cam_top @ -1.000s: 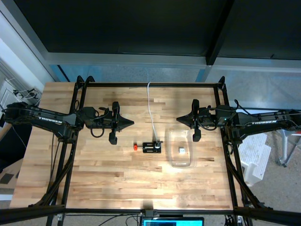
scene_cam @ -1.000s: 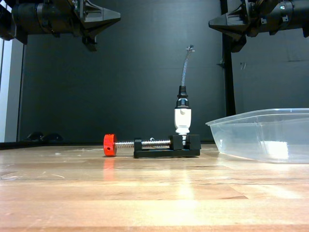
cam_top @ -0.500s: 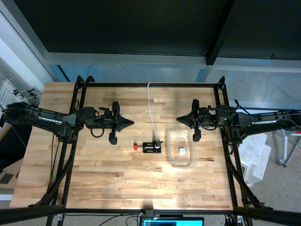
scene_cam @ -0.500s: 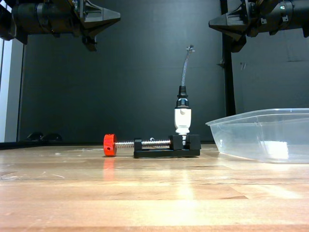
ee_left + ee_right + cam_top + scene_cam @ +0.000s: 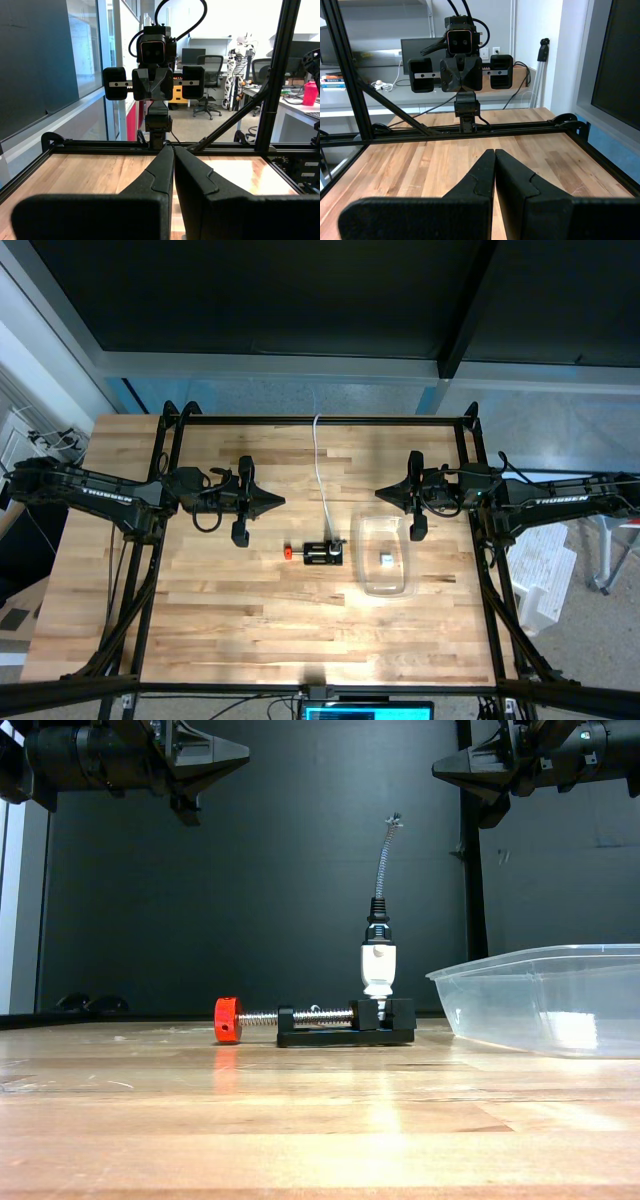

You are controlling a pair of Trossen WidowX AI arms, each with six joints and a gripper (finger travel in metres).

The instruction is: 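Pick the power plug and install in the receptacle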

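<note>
Found the power plug (image 5: 377, 912) upright atop the receptacle (image 5: 378, 965), apparently seated, with its thin wire rising free and the receptacle clamped in the black vise (image 5: 345, 1020) near the middle of the worktop (image 5: 250, 620). Traced the white cable (image 5: 321, 470) away to the far edge. Judged the install step done or nearly so; called for no new grasp, at most a check of seating. Showed the left end effector (image 5: 278, 502) and right end effector (image 5: 380, 493) hanging high, well apart from the vise, each clenched on nothing. Noted one small white cube (image 5: 386, 559) alone in the clear tray (image 5: 520, 1000), beside the vise toward the right arm
</note>
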